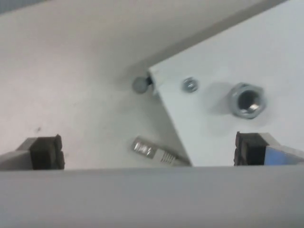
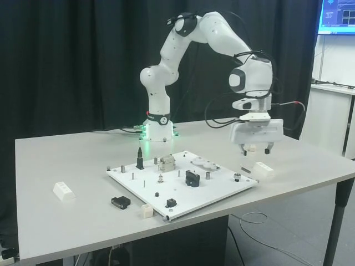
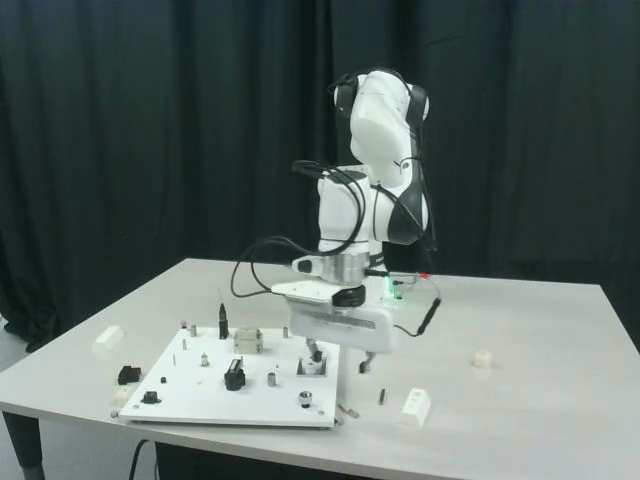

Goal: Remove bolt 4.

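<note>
Hovering claw, rubbery pads apart, empty, above flat white board; shiny hexagonal nut.

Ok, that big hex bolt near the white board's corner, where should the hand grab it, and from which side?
Take the big hex bolt by its head, across two opposite flats, coming straight down from above. It stands upright on the white board, head raised, and the small bolt sits apart from it. The hand is open.
</note>
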Controlling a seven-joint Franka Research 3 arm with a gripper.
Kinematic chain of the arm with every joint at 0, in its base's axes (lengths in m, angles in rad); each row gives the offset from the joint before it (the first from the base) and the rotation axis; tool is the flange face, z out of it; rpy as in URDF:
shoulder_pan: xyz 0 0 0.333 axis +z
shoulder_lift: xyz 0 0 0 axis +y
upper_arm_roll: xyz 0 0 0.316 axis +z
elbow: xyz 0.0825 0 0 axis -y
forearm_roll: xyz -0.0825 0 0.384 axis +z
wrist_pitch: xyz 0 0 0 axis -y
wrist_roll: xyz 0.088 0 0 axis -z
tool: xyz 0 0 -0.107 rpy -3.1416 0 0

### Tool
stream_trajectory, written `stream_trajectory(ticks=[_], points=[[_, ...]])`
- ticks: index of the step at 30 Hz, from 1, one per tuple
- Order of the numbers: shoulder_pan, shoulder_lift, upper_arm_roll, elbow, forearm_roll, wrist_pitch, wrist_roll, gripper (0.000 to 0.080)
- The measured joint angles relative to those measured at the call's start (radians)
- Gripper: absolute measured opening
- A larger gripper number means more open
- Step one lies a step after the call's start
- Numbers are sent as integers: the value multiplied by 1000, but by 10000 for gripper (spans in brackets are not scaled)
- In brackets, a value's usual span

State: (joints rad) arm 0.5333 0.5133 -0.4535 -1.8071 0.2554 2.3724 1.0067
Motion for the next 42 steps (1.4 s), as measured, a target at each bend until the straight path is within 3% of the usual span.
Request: stream_trajectory(ticks=[19,42], points=[[-78,35,-1,44,0,2,302,800],[-106,95,12,55,5,-1,524,800]])
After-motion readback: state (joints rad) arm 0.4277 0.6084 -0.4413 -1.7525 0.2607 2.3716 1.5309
